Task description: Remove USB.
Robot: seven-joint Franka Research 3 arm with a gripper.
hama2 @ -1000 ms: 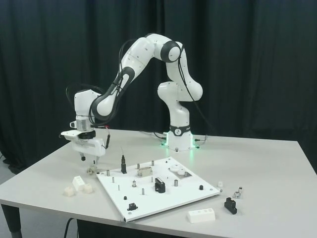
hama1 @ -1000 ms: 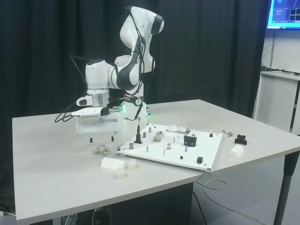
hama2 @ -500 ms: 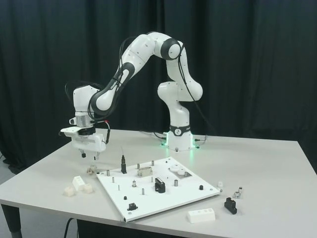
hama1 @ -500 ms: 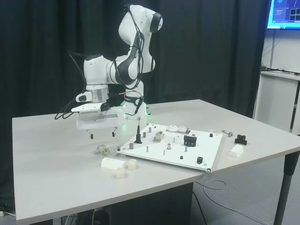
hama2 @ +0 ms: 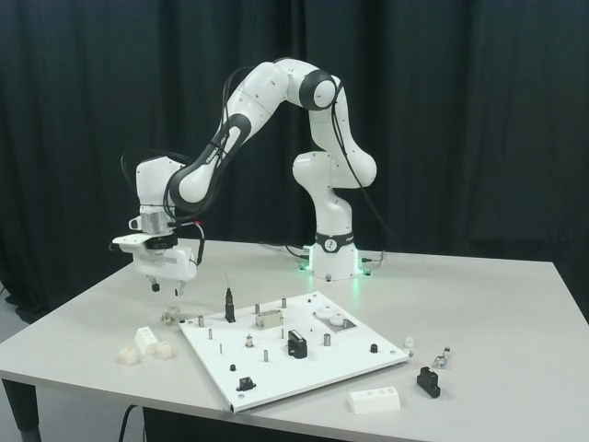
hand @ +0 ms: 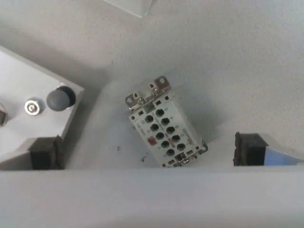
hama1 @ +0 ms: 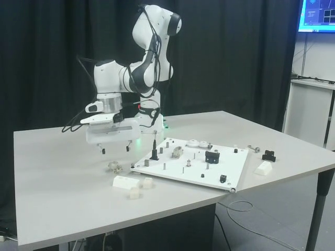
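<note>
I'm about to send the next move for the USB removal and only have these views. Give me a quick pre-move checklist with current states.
1. pincer open, holding nothing: ok.
2. pincer clear of the table, hovering above it: ok.
3. pincer over the white board: not ok; it hangs over a multi-pin connector lying on the table beside the board's corner.
4. Connector apart from the board: ok.
5. Which part is the USB: cannot tell.
</note>
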